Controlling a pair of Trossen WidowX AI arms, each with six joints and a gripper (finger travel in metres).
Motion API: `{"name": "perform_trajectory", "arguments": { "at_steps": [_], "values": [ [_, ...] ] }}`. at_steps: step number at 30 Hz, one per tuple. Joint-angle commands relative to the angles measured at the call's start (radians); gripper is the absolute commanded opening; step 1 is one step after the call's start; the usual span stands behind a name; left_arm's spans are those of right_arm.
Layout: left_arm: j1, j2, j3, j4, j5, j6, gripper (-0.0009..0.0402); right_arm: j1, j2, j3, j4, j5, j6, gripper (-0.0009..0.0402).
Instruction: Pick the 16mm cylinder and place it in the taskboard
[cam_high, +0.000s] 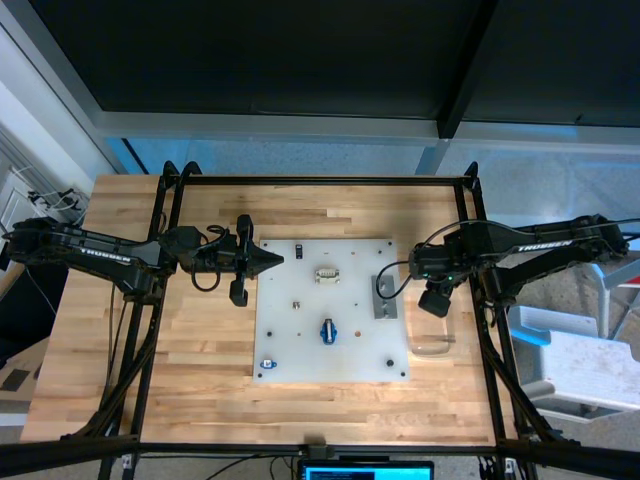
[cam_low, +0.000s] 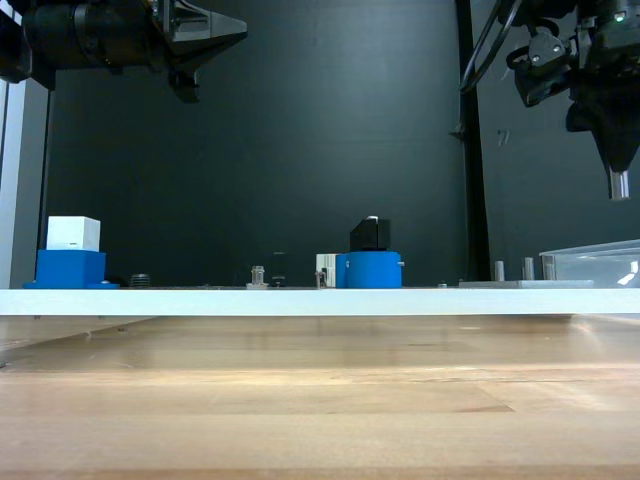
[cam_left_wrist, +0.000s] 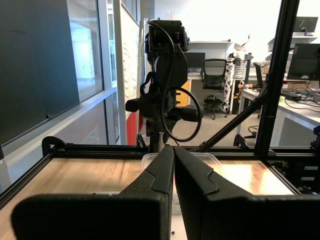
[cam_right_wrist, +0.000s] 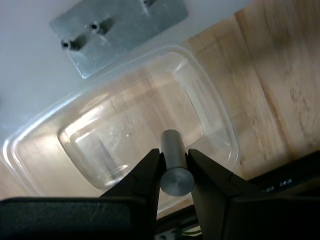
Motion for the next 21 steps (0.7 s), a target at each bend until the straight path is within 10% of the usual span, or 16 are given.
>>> {"name": "perform_trajectory", "arguments": {
  "at_steps": [1, 21],
  "values": [
    [0.0, 0.0, 0.0, 0.0, 0.0, 0.0, 0.0, 0.002, 0.016, -0.001, 0.011, -0.001, -0.065, 0.0032],
    [0.0, 0.0, 0.0, 0.0, 0.0, 0.0, 0.0, 0.023, 0.198, 0.12, 0.085, -0.001, -0.167, 0.0032]
  ]
}}
